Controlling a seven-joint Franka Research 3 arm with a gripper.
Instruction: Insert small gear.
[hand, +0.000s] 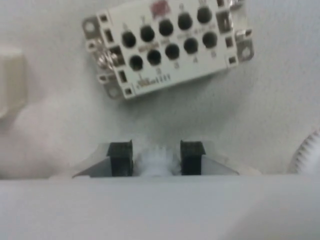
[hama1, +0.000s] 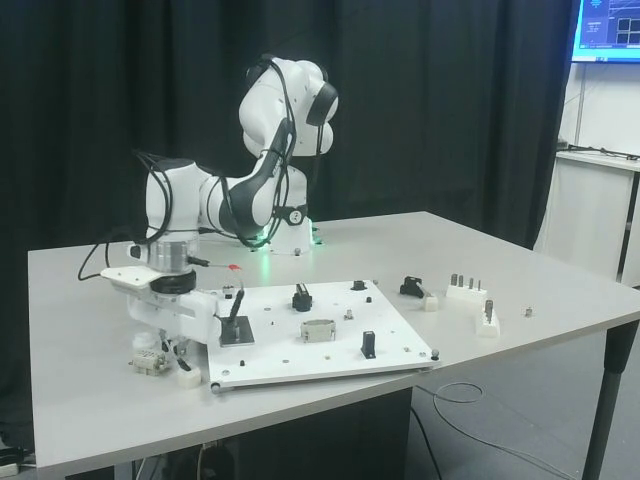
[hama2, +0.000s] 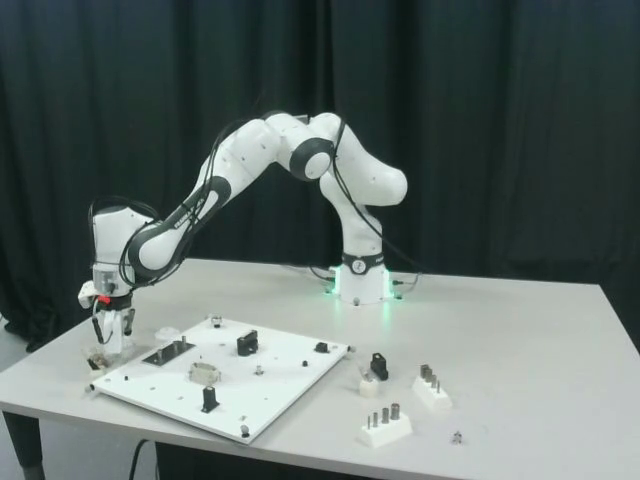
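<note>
Two black fingertips of the gripper (hand: 156, 159) pinch the small gear (hand: 158, 161), low over the counter (hama1: 70, 330) beside the white board (hama1: 330, 355), near a multi-hole connector (hand: 167, 47); probably just picked, insertion pending.

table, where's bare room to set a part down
Free: the table between the arm base and its far edge, and the front strip past the small fixture blocks. Crowded: the corner off the white board, where the gripper, holding the small gear, hangs by the connector.
</note>
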